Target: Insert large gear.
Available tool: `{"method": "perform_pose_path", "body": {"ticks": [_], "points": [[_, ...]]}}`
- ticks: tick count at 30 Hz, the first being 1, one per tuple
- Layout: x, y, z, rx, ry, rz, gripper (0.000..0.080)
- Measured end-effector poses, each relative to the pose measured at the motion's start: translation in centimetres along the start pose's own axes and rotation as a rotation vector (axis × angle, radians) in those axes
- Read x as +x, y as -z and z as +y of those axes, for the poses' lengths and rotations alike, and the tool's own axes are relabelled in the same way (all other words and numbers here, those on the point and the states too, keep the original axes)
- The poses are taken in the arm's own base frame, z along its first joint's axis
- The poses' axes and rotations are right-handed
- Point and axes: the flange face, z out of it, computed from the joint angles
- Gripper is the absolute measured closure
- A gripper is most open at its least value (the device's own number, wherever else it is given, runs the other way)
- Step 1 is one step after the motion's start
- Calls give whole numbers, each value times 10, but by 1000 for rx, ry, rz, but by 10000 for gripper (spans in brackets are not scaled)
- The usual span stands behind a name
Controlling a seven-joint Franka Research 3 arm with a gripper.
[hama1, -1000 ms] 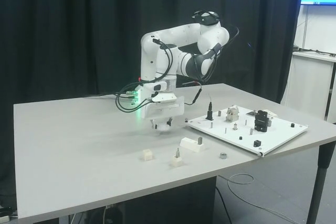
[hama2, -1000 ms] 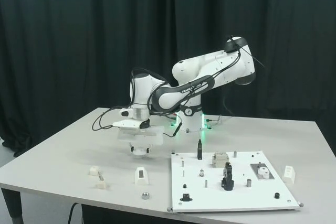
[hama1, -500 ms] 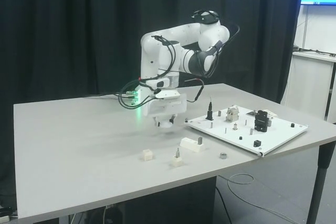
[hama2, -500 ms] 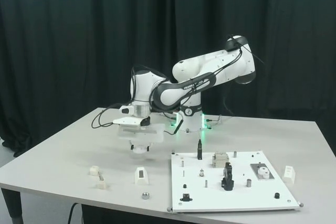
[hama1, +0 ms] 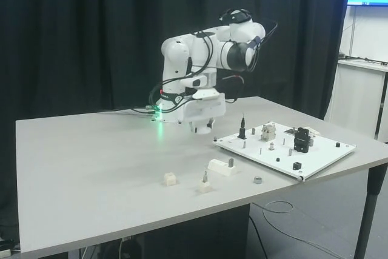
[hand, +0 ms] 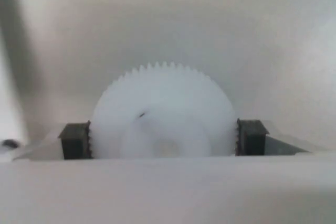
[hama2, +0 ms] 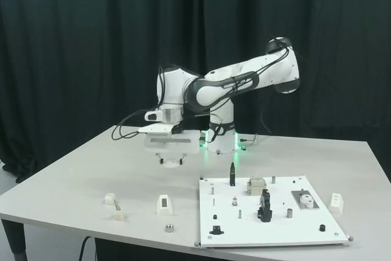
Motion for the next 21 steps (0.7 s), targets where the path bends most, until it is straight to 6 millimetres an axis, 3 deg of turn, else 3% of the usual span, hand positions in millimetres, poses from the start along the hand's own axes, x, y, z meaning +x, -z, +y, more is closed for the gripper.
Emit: {"method": "perform_pose_path", "body": {"ticks": [11, 21], "points": [[-19, 38, -35, 33, 17, -23, 208], [-42, 61, -82, 38, 64, -40, 209]]}}
